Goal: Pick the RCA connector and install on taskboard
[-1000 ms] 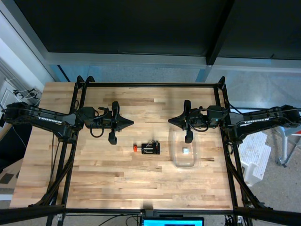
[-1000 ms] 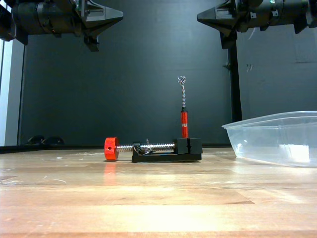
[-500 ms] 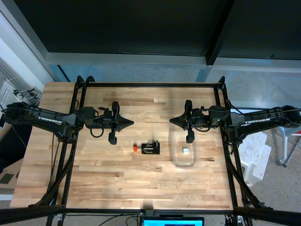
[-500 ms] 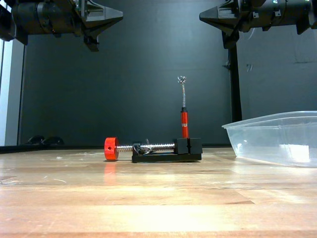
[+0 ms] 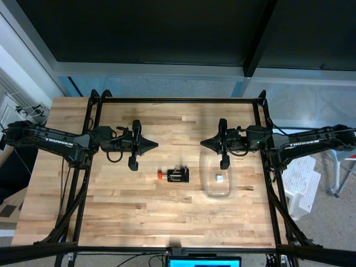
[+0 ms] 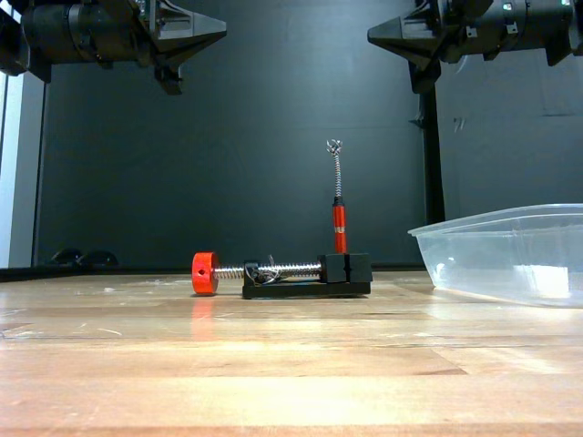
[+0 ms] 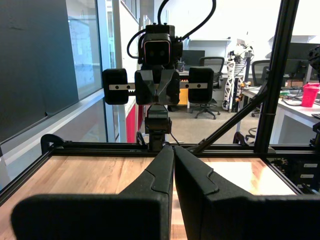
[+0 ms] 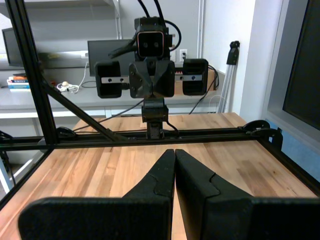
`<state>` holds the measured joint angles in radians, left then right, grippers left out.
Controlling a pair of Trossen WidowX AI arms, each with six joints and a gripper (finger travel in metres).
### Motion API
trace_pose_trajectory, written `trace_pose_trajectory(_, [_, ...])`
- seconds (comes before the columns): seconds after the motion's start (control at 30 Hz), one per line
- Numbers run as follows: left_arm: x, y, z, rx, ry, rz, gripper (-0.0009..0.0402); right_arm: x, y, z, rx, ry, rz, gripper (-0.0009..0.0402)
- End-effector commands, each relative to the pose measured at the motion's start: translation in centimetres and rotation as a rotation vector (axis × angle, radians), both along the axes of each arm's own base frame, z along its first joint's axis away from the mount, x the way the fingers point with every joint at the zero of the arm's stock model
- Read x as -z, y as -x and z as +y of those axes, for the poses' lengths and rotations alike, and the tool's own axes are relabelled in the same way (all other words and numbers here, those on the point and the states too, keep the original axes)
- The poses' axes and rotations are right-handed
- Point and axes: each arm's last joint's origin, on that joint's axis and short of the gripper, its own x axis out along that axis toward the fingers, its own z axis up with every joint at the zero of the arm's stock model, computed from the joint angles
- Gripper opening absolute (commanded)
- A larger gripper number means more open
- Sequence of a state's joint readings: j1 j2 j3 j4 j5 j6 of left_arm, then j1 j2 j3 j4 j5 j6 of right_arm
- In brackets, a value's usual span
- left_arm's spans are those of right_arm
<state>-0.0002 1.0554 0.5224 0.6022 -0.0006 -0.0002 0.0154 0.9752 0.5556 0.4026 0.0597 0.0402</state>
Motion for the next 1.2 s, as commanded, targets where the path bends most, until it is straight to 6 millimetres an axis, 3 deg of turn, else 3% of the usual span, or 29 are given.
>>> trace_pose_trajectory(0.03, [-0.01, -0.01, 0.00, 0.000, 0.000, 0.000, 0.0000, 0.28, 0.03, 0.01, 0.000, 0.000, 0.004, 0.0000])
trace_pose_trajectory(1.2, [-0.01, -0.01, 0.00, 0.000, 0.000, 0.000, 0.0000, 0.01, 0.04, 0.14, -0.010, 0.004, -0.023, 0.0000])
